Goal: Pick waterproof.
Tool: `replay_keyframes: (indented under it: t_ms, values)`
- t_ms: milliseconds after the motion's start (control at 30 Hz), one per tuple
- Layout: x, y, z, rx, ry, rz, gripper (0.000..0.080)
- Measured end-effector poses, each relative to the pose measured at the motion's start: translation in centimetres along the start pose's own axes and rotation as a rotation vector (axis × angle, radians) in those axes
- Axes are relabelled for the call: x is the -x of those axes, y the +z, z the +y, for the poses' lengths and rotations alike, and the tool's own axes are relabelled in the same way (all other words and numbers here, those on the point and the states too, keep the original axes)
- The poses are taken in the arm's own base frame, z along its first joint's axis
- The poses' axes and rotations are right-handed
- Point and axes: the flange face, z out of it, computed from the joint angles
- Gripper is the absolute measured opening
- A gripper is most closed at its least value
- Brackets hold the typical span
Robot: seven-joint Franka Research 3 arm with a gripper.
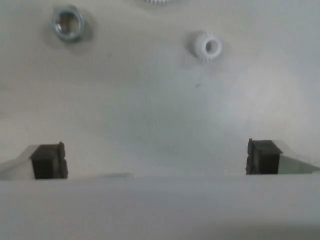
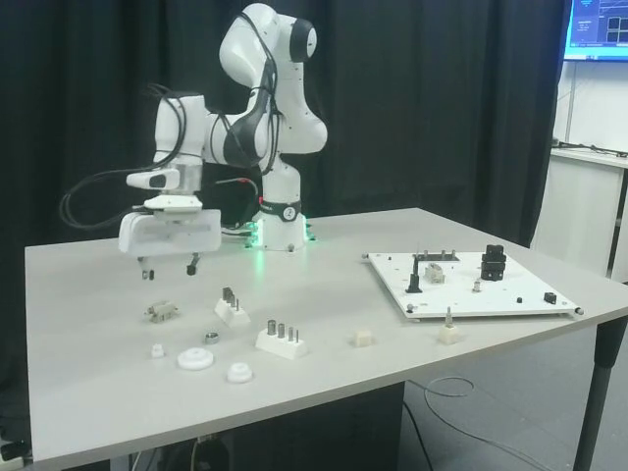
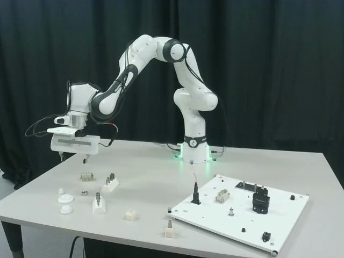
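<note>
Two black fingertips of the hand stand wide apart, released and grasping nothing, above bare grey bench. In the room views the hand hangs clear of the bench surface, on the side of the small parts that faces the arm's base, which shows a green glow at its foot. The waterproof fitting, a small white ribbed ring, lies on the bench ahead of the fingertips in the wrist view; a grey metal nut lies near it, apart from it. In the first room view the same fitting sits near the bench's front edge, just beside a white gear, with the nut close by. Relative to the nut, a white block with pins stands on the side toward the white assembly board, and a connector piece lies on the side toward the hand. The board lies well apart from the nut.
</note>
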Motion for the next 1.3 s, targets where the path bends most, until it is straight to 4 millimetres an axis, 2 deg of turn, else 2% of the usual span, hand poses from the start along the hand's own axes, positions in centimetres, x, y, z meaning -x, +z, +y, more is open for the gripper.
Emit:
replay_keyframes:
  t_ms: [567, 900, 1300]
  values:
    - [2.2, 3.9, 3.9, -0.023, -0.068, -0.091, 0.0800]
    - [3.3, 6.0, 4.7, -0.064, -0.085, -0.128, 0.0800]
    - [4.5, 7.3, 5.1, -0.106, -0.052, -0.175, 0.0800]
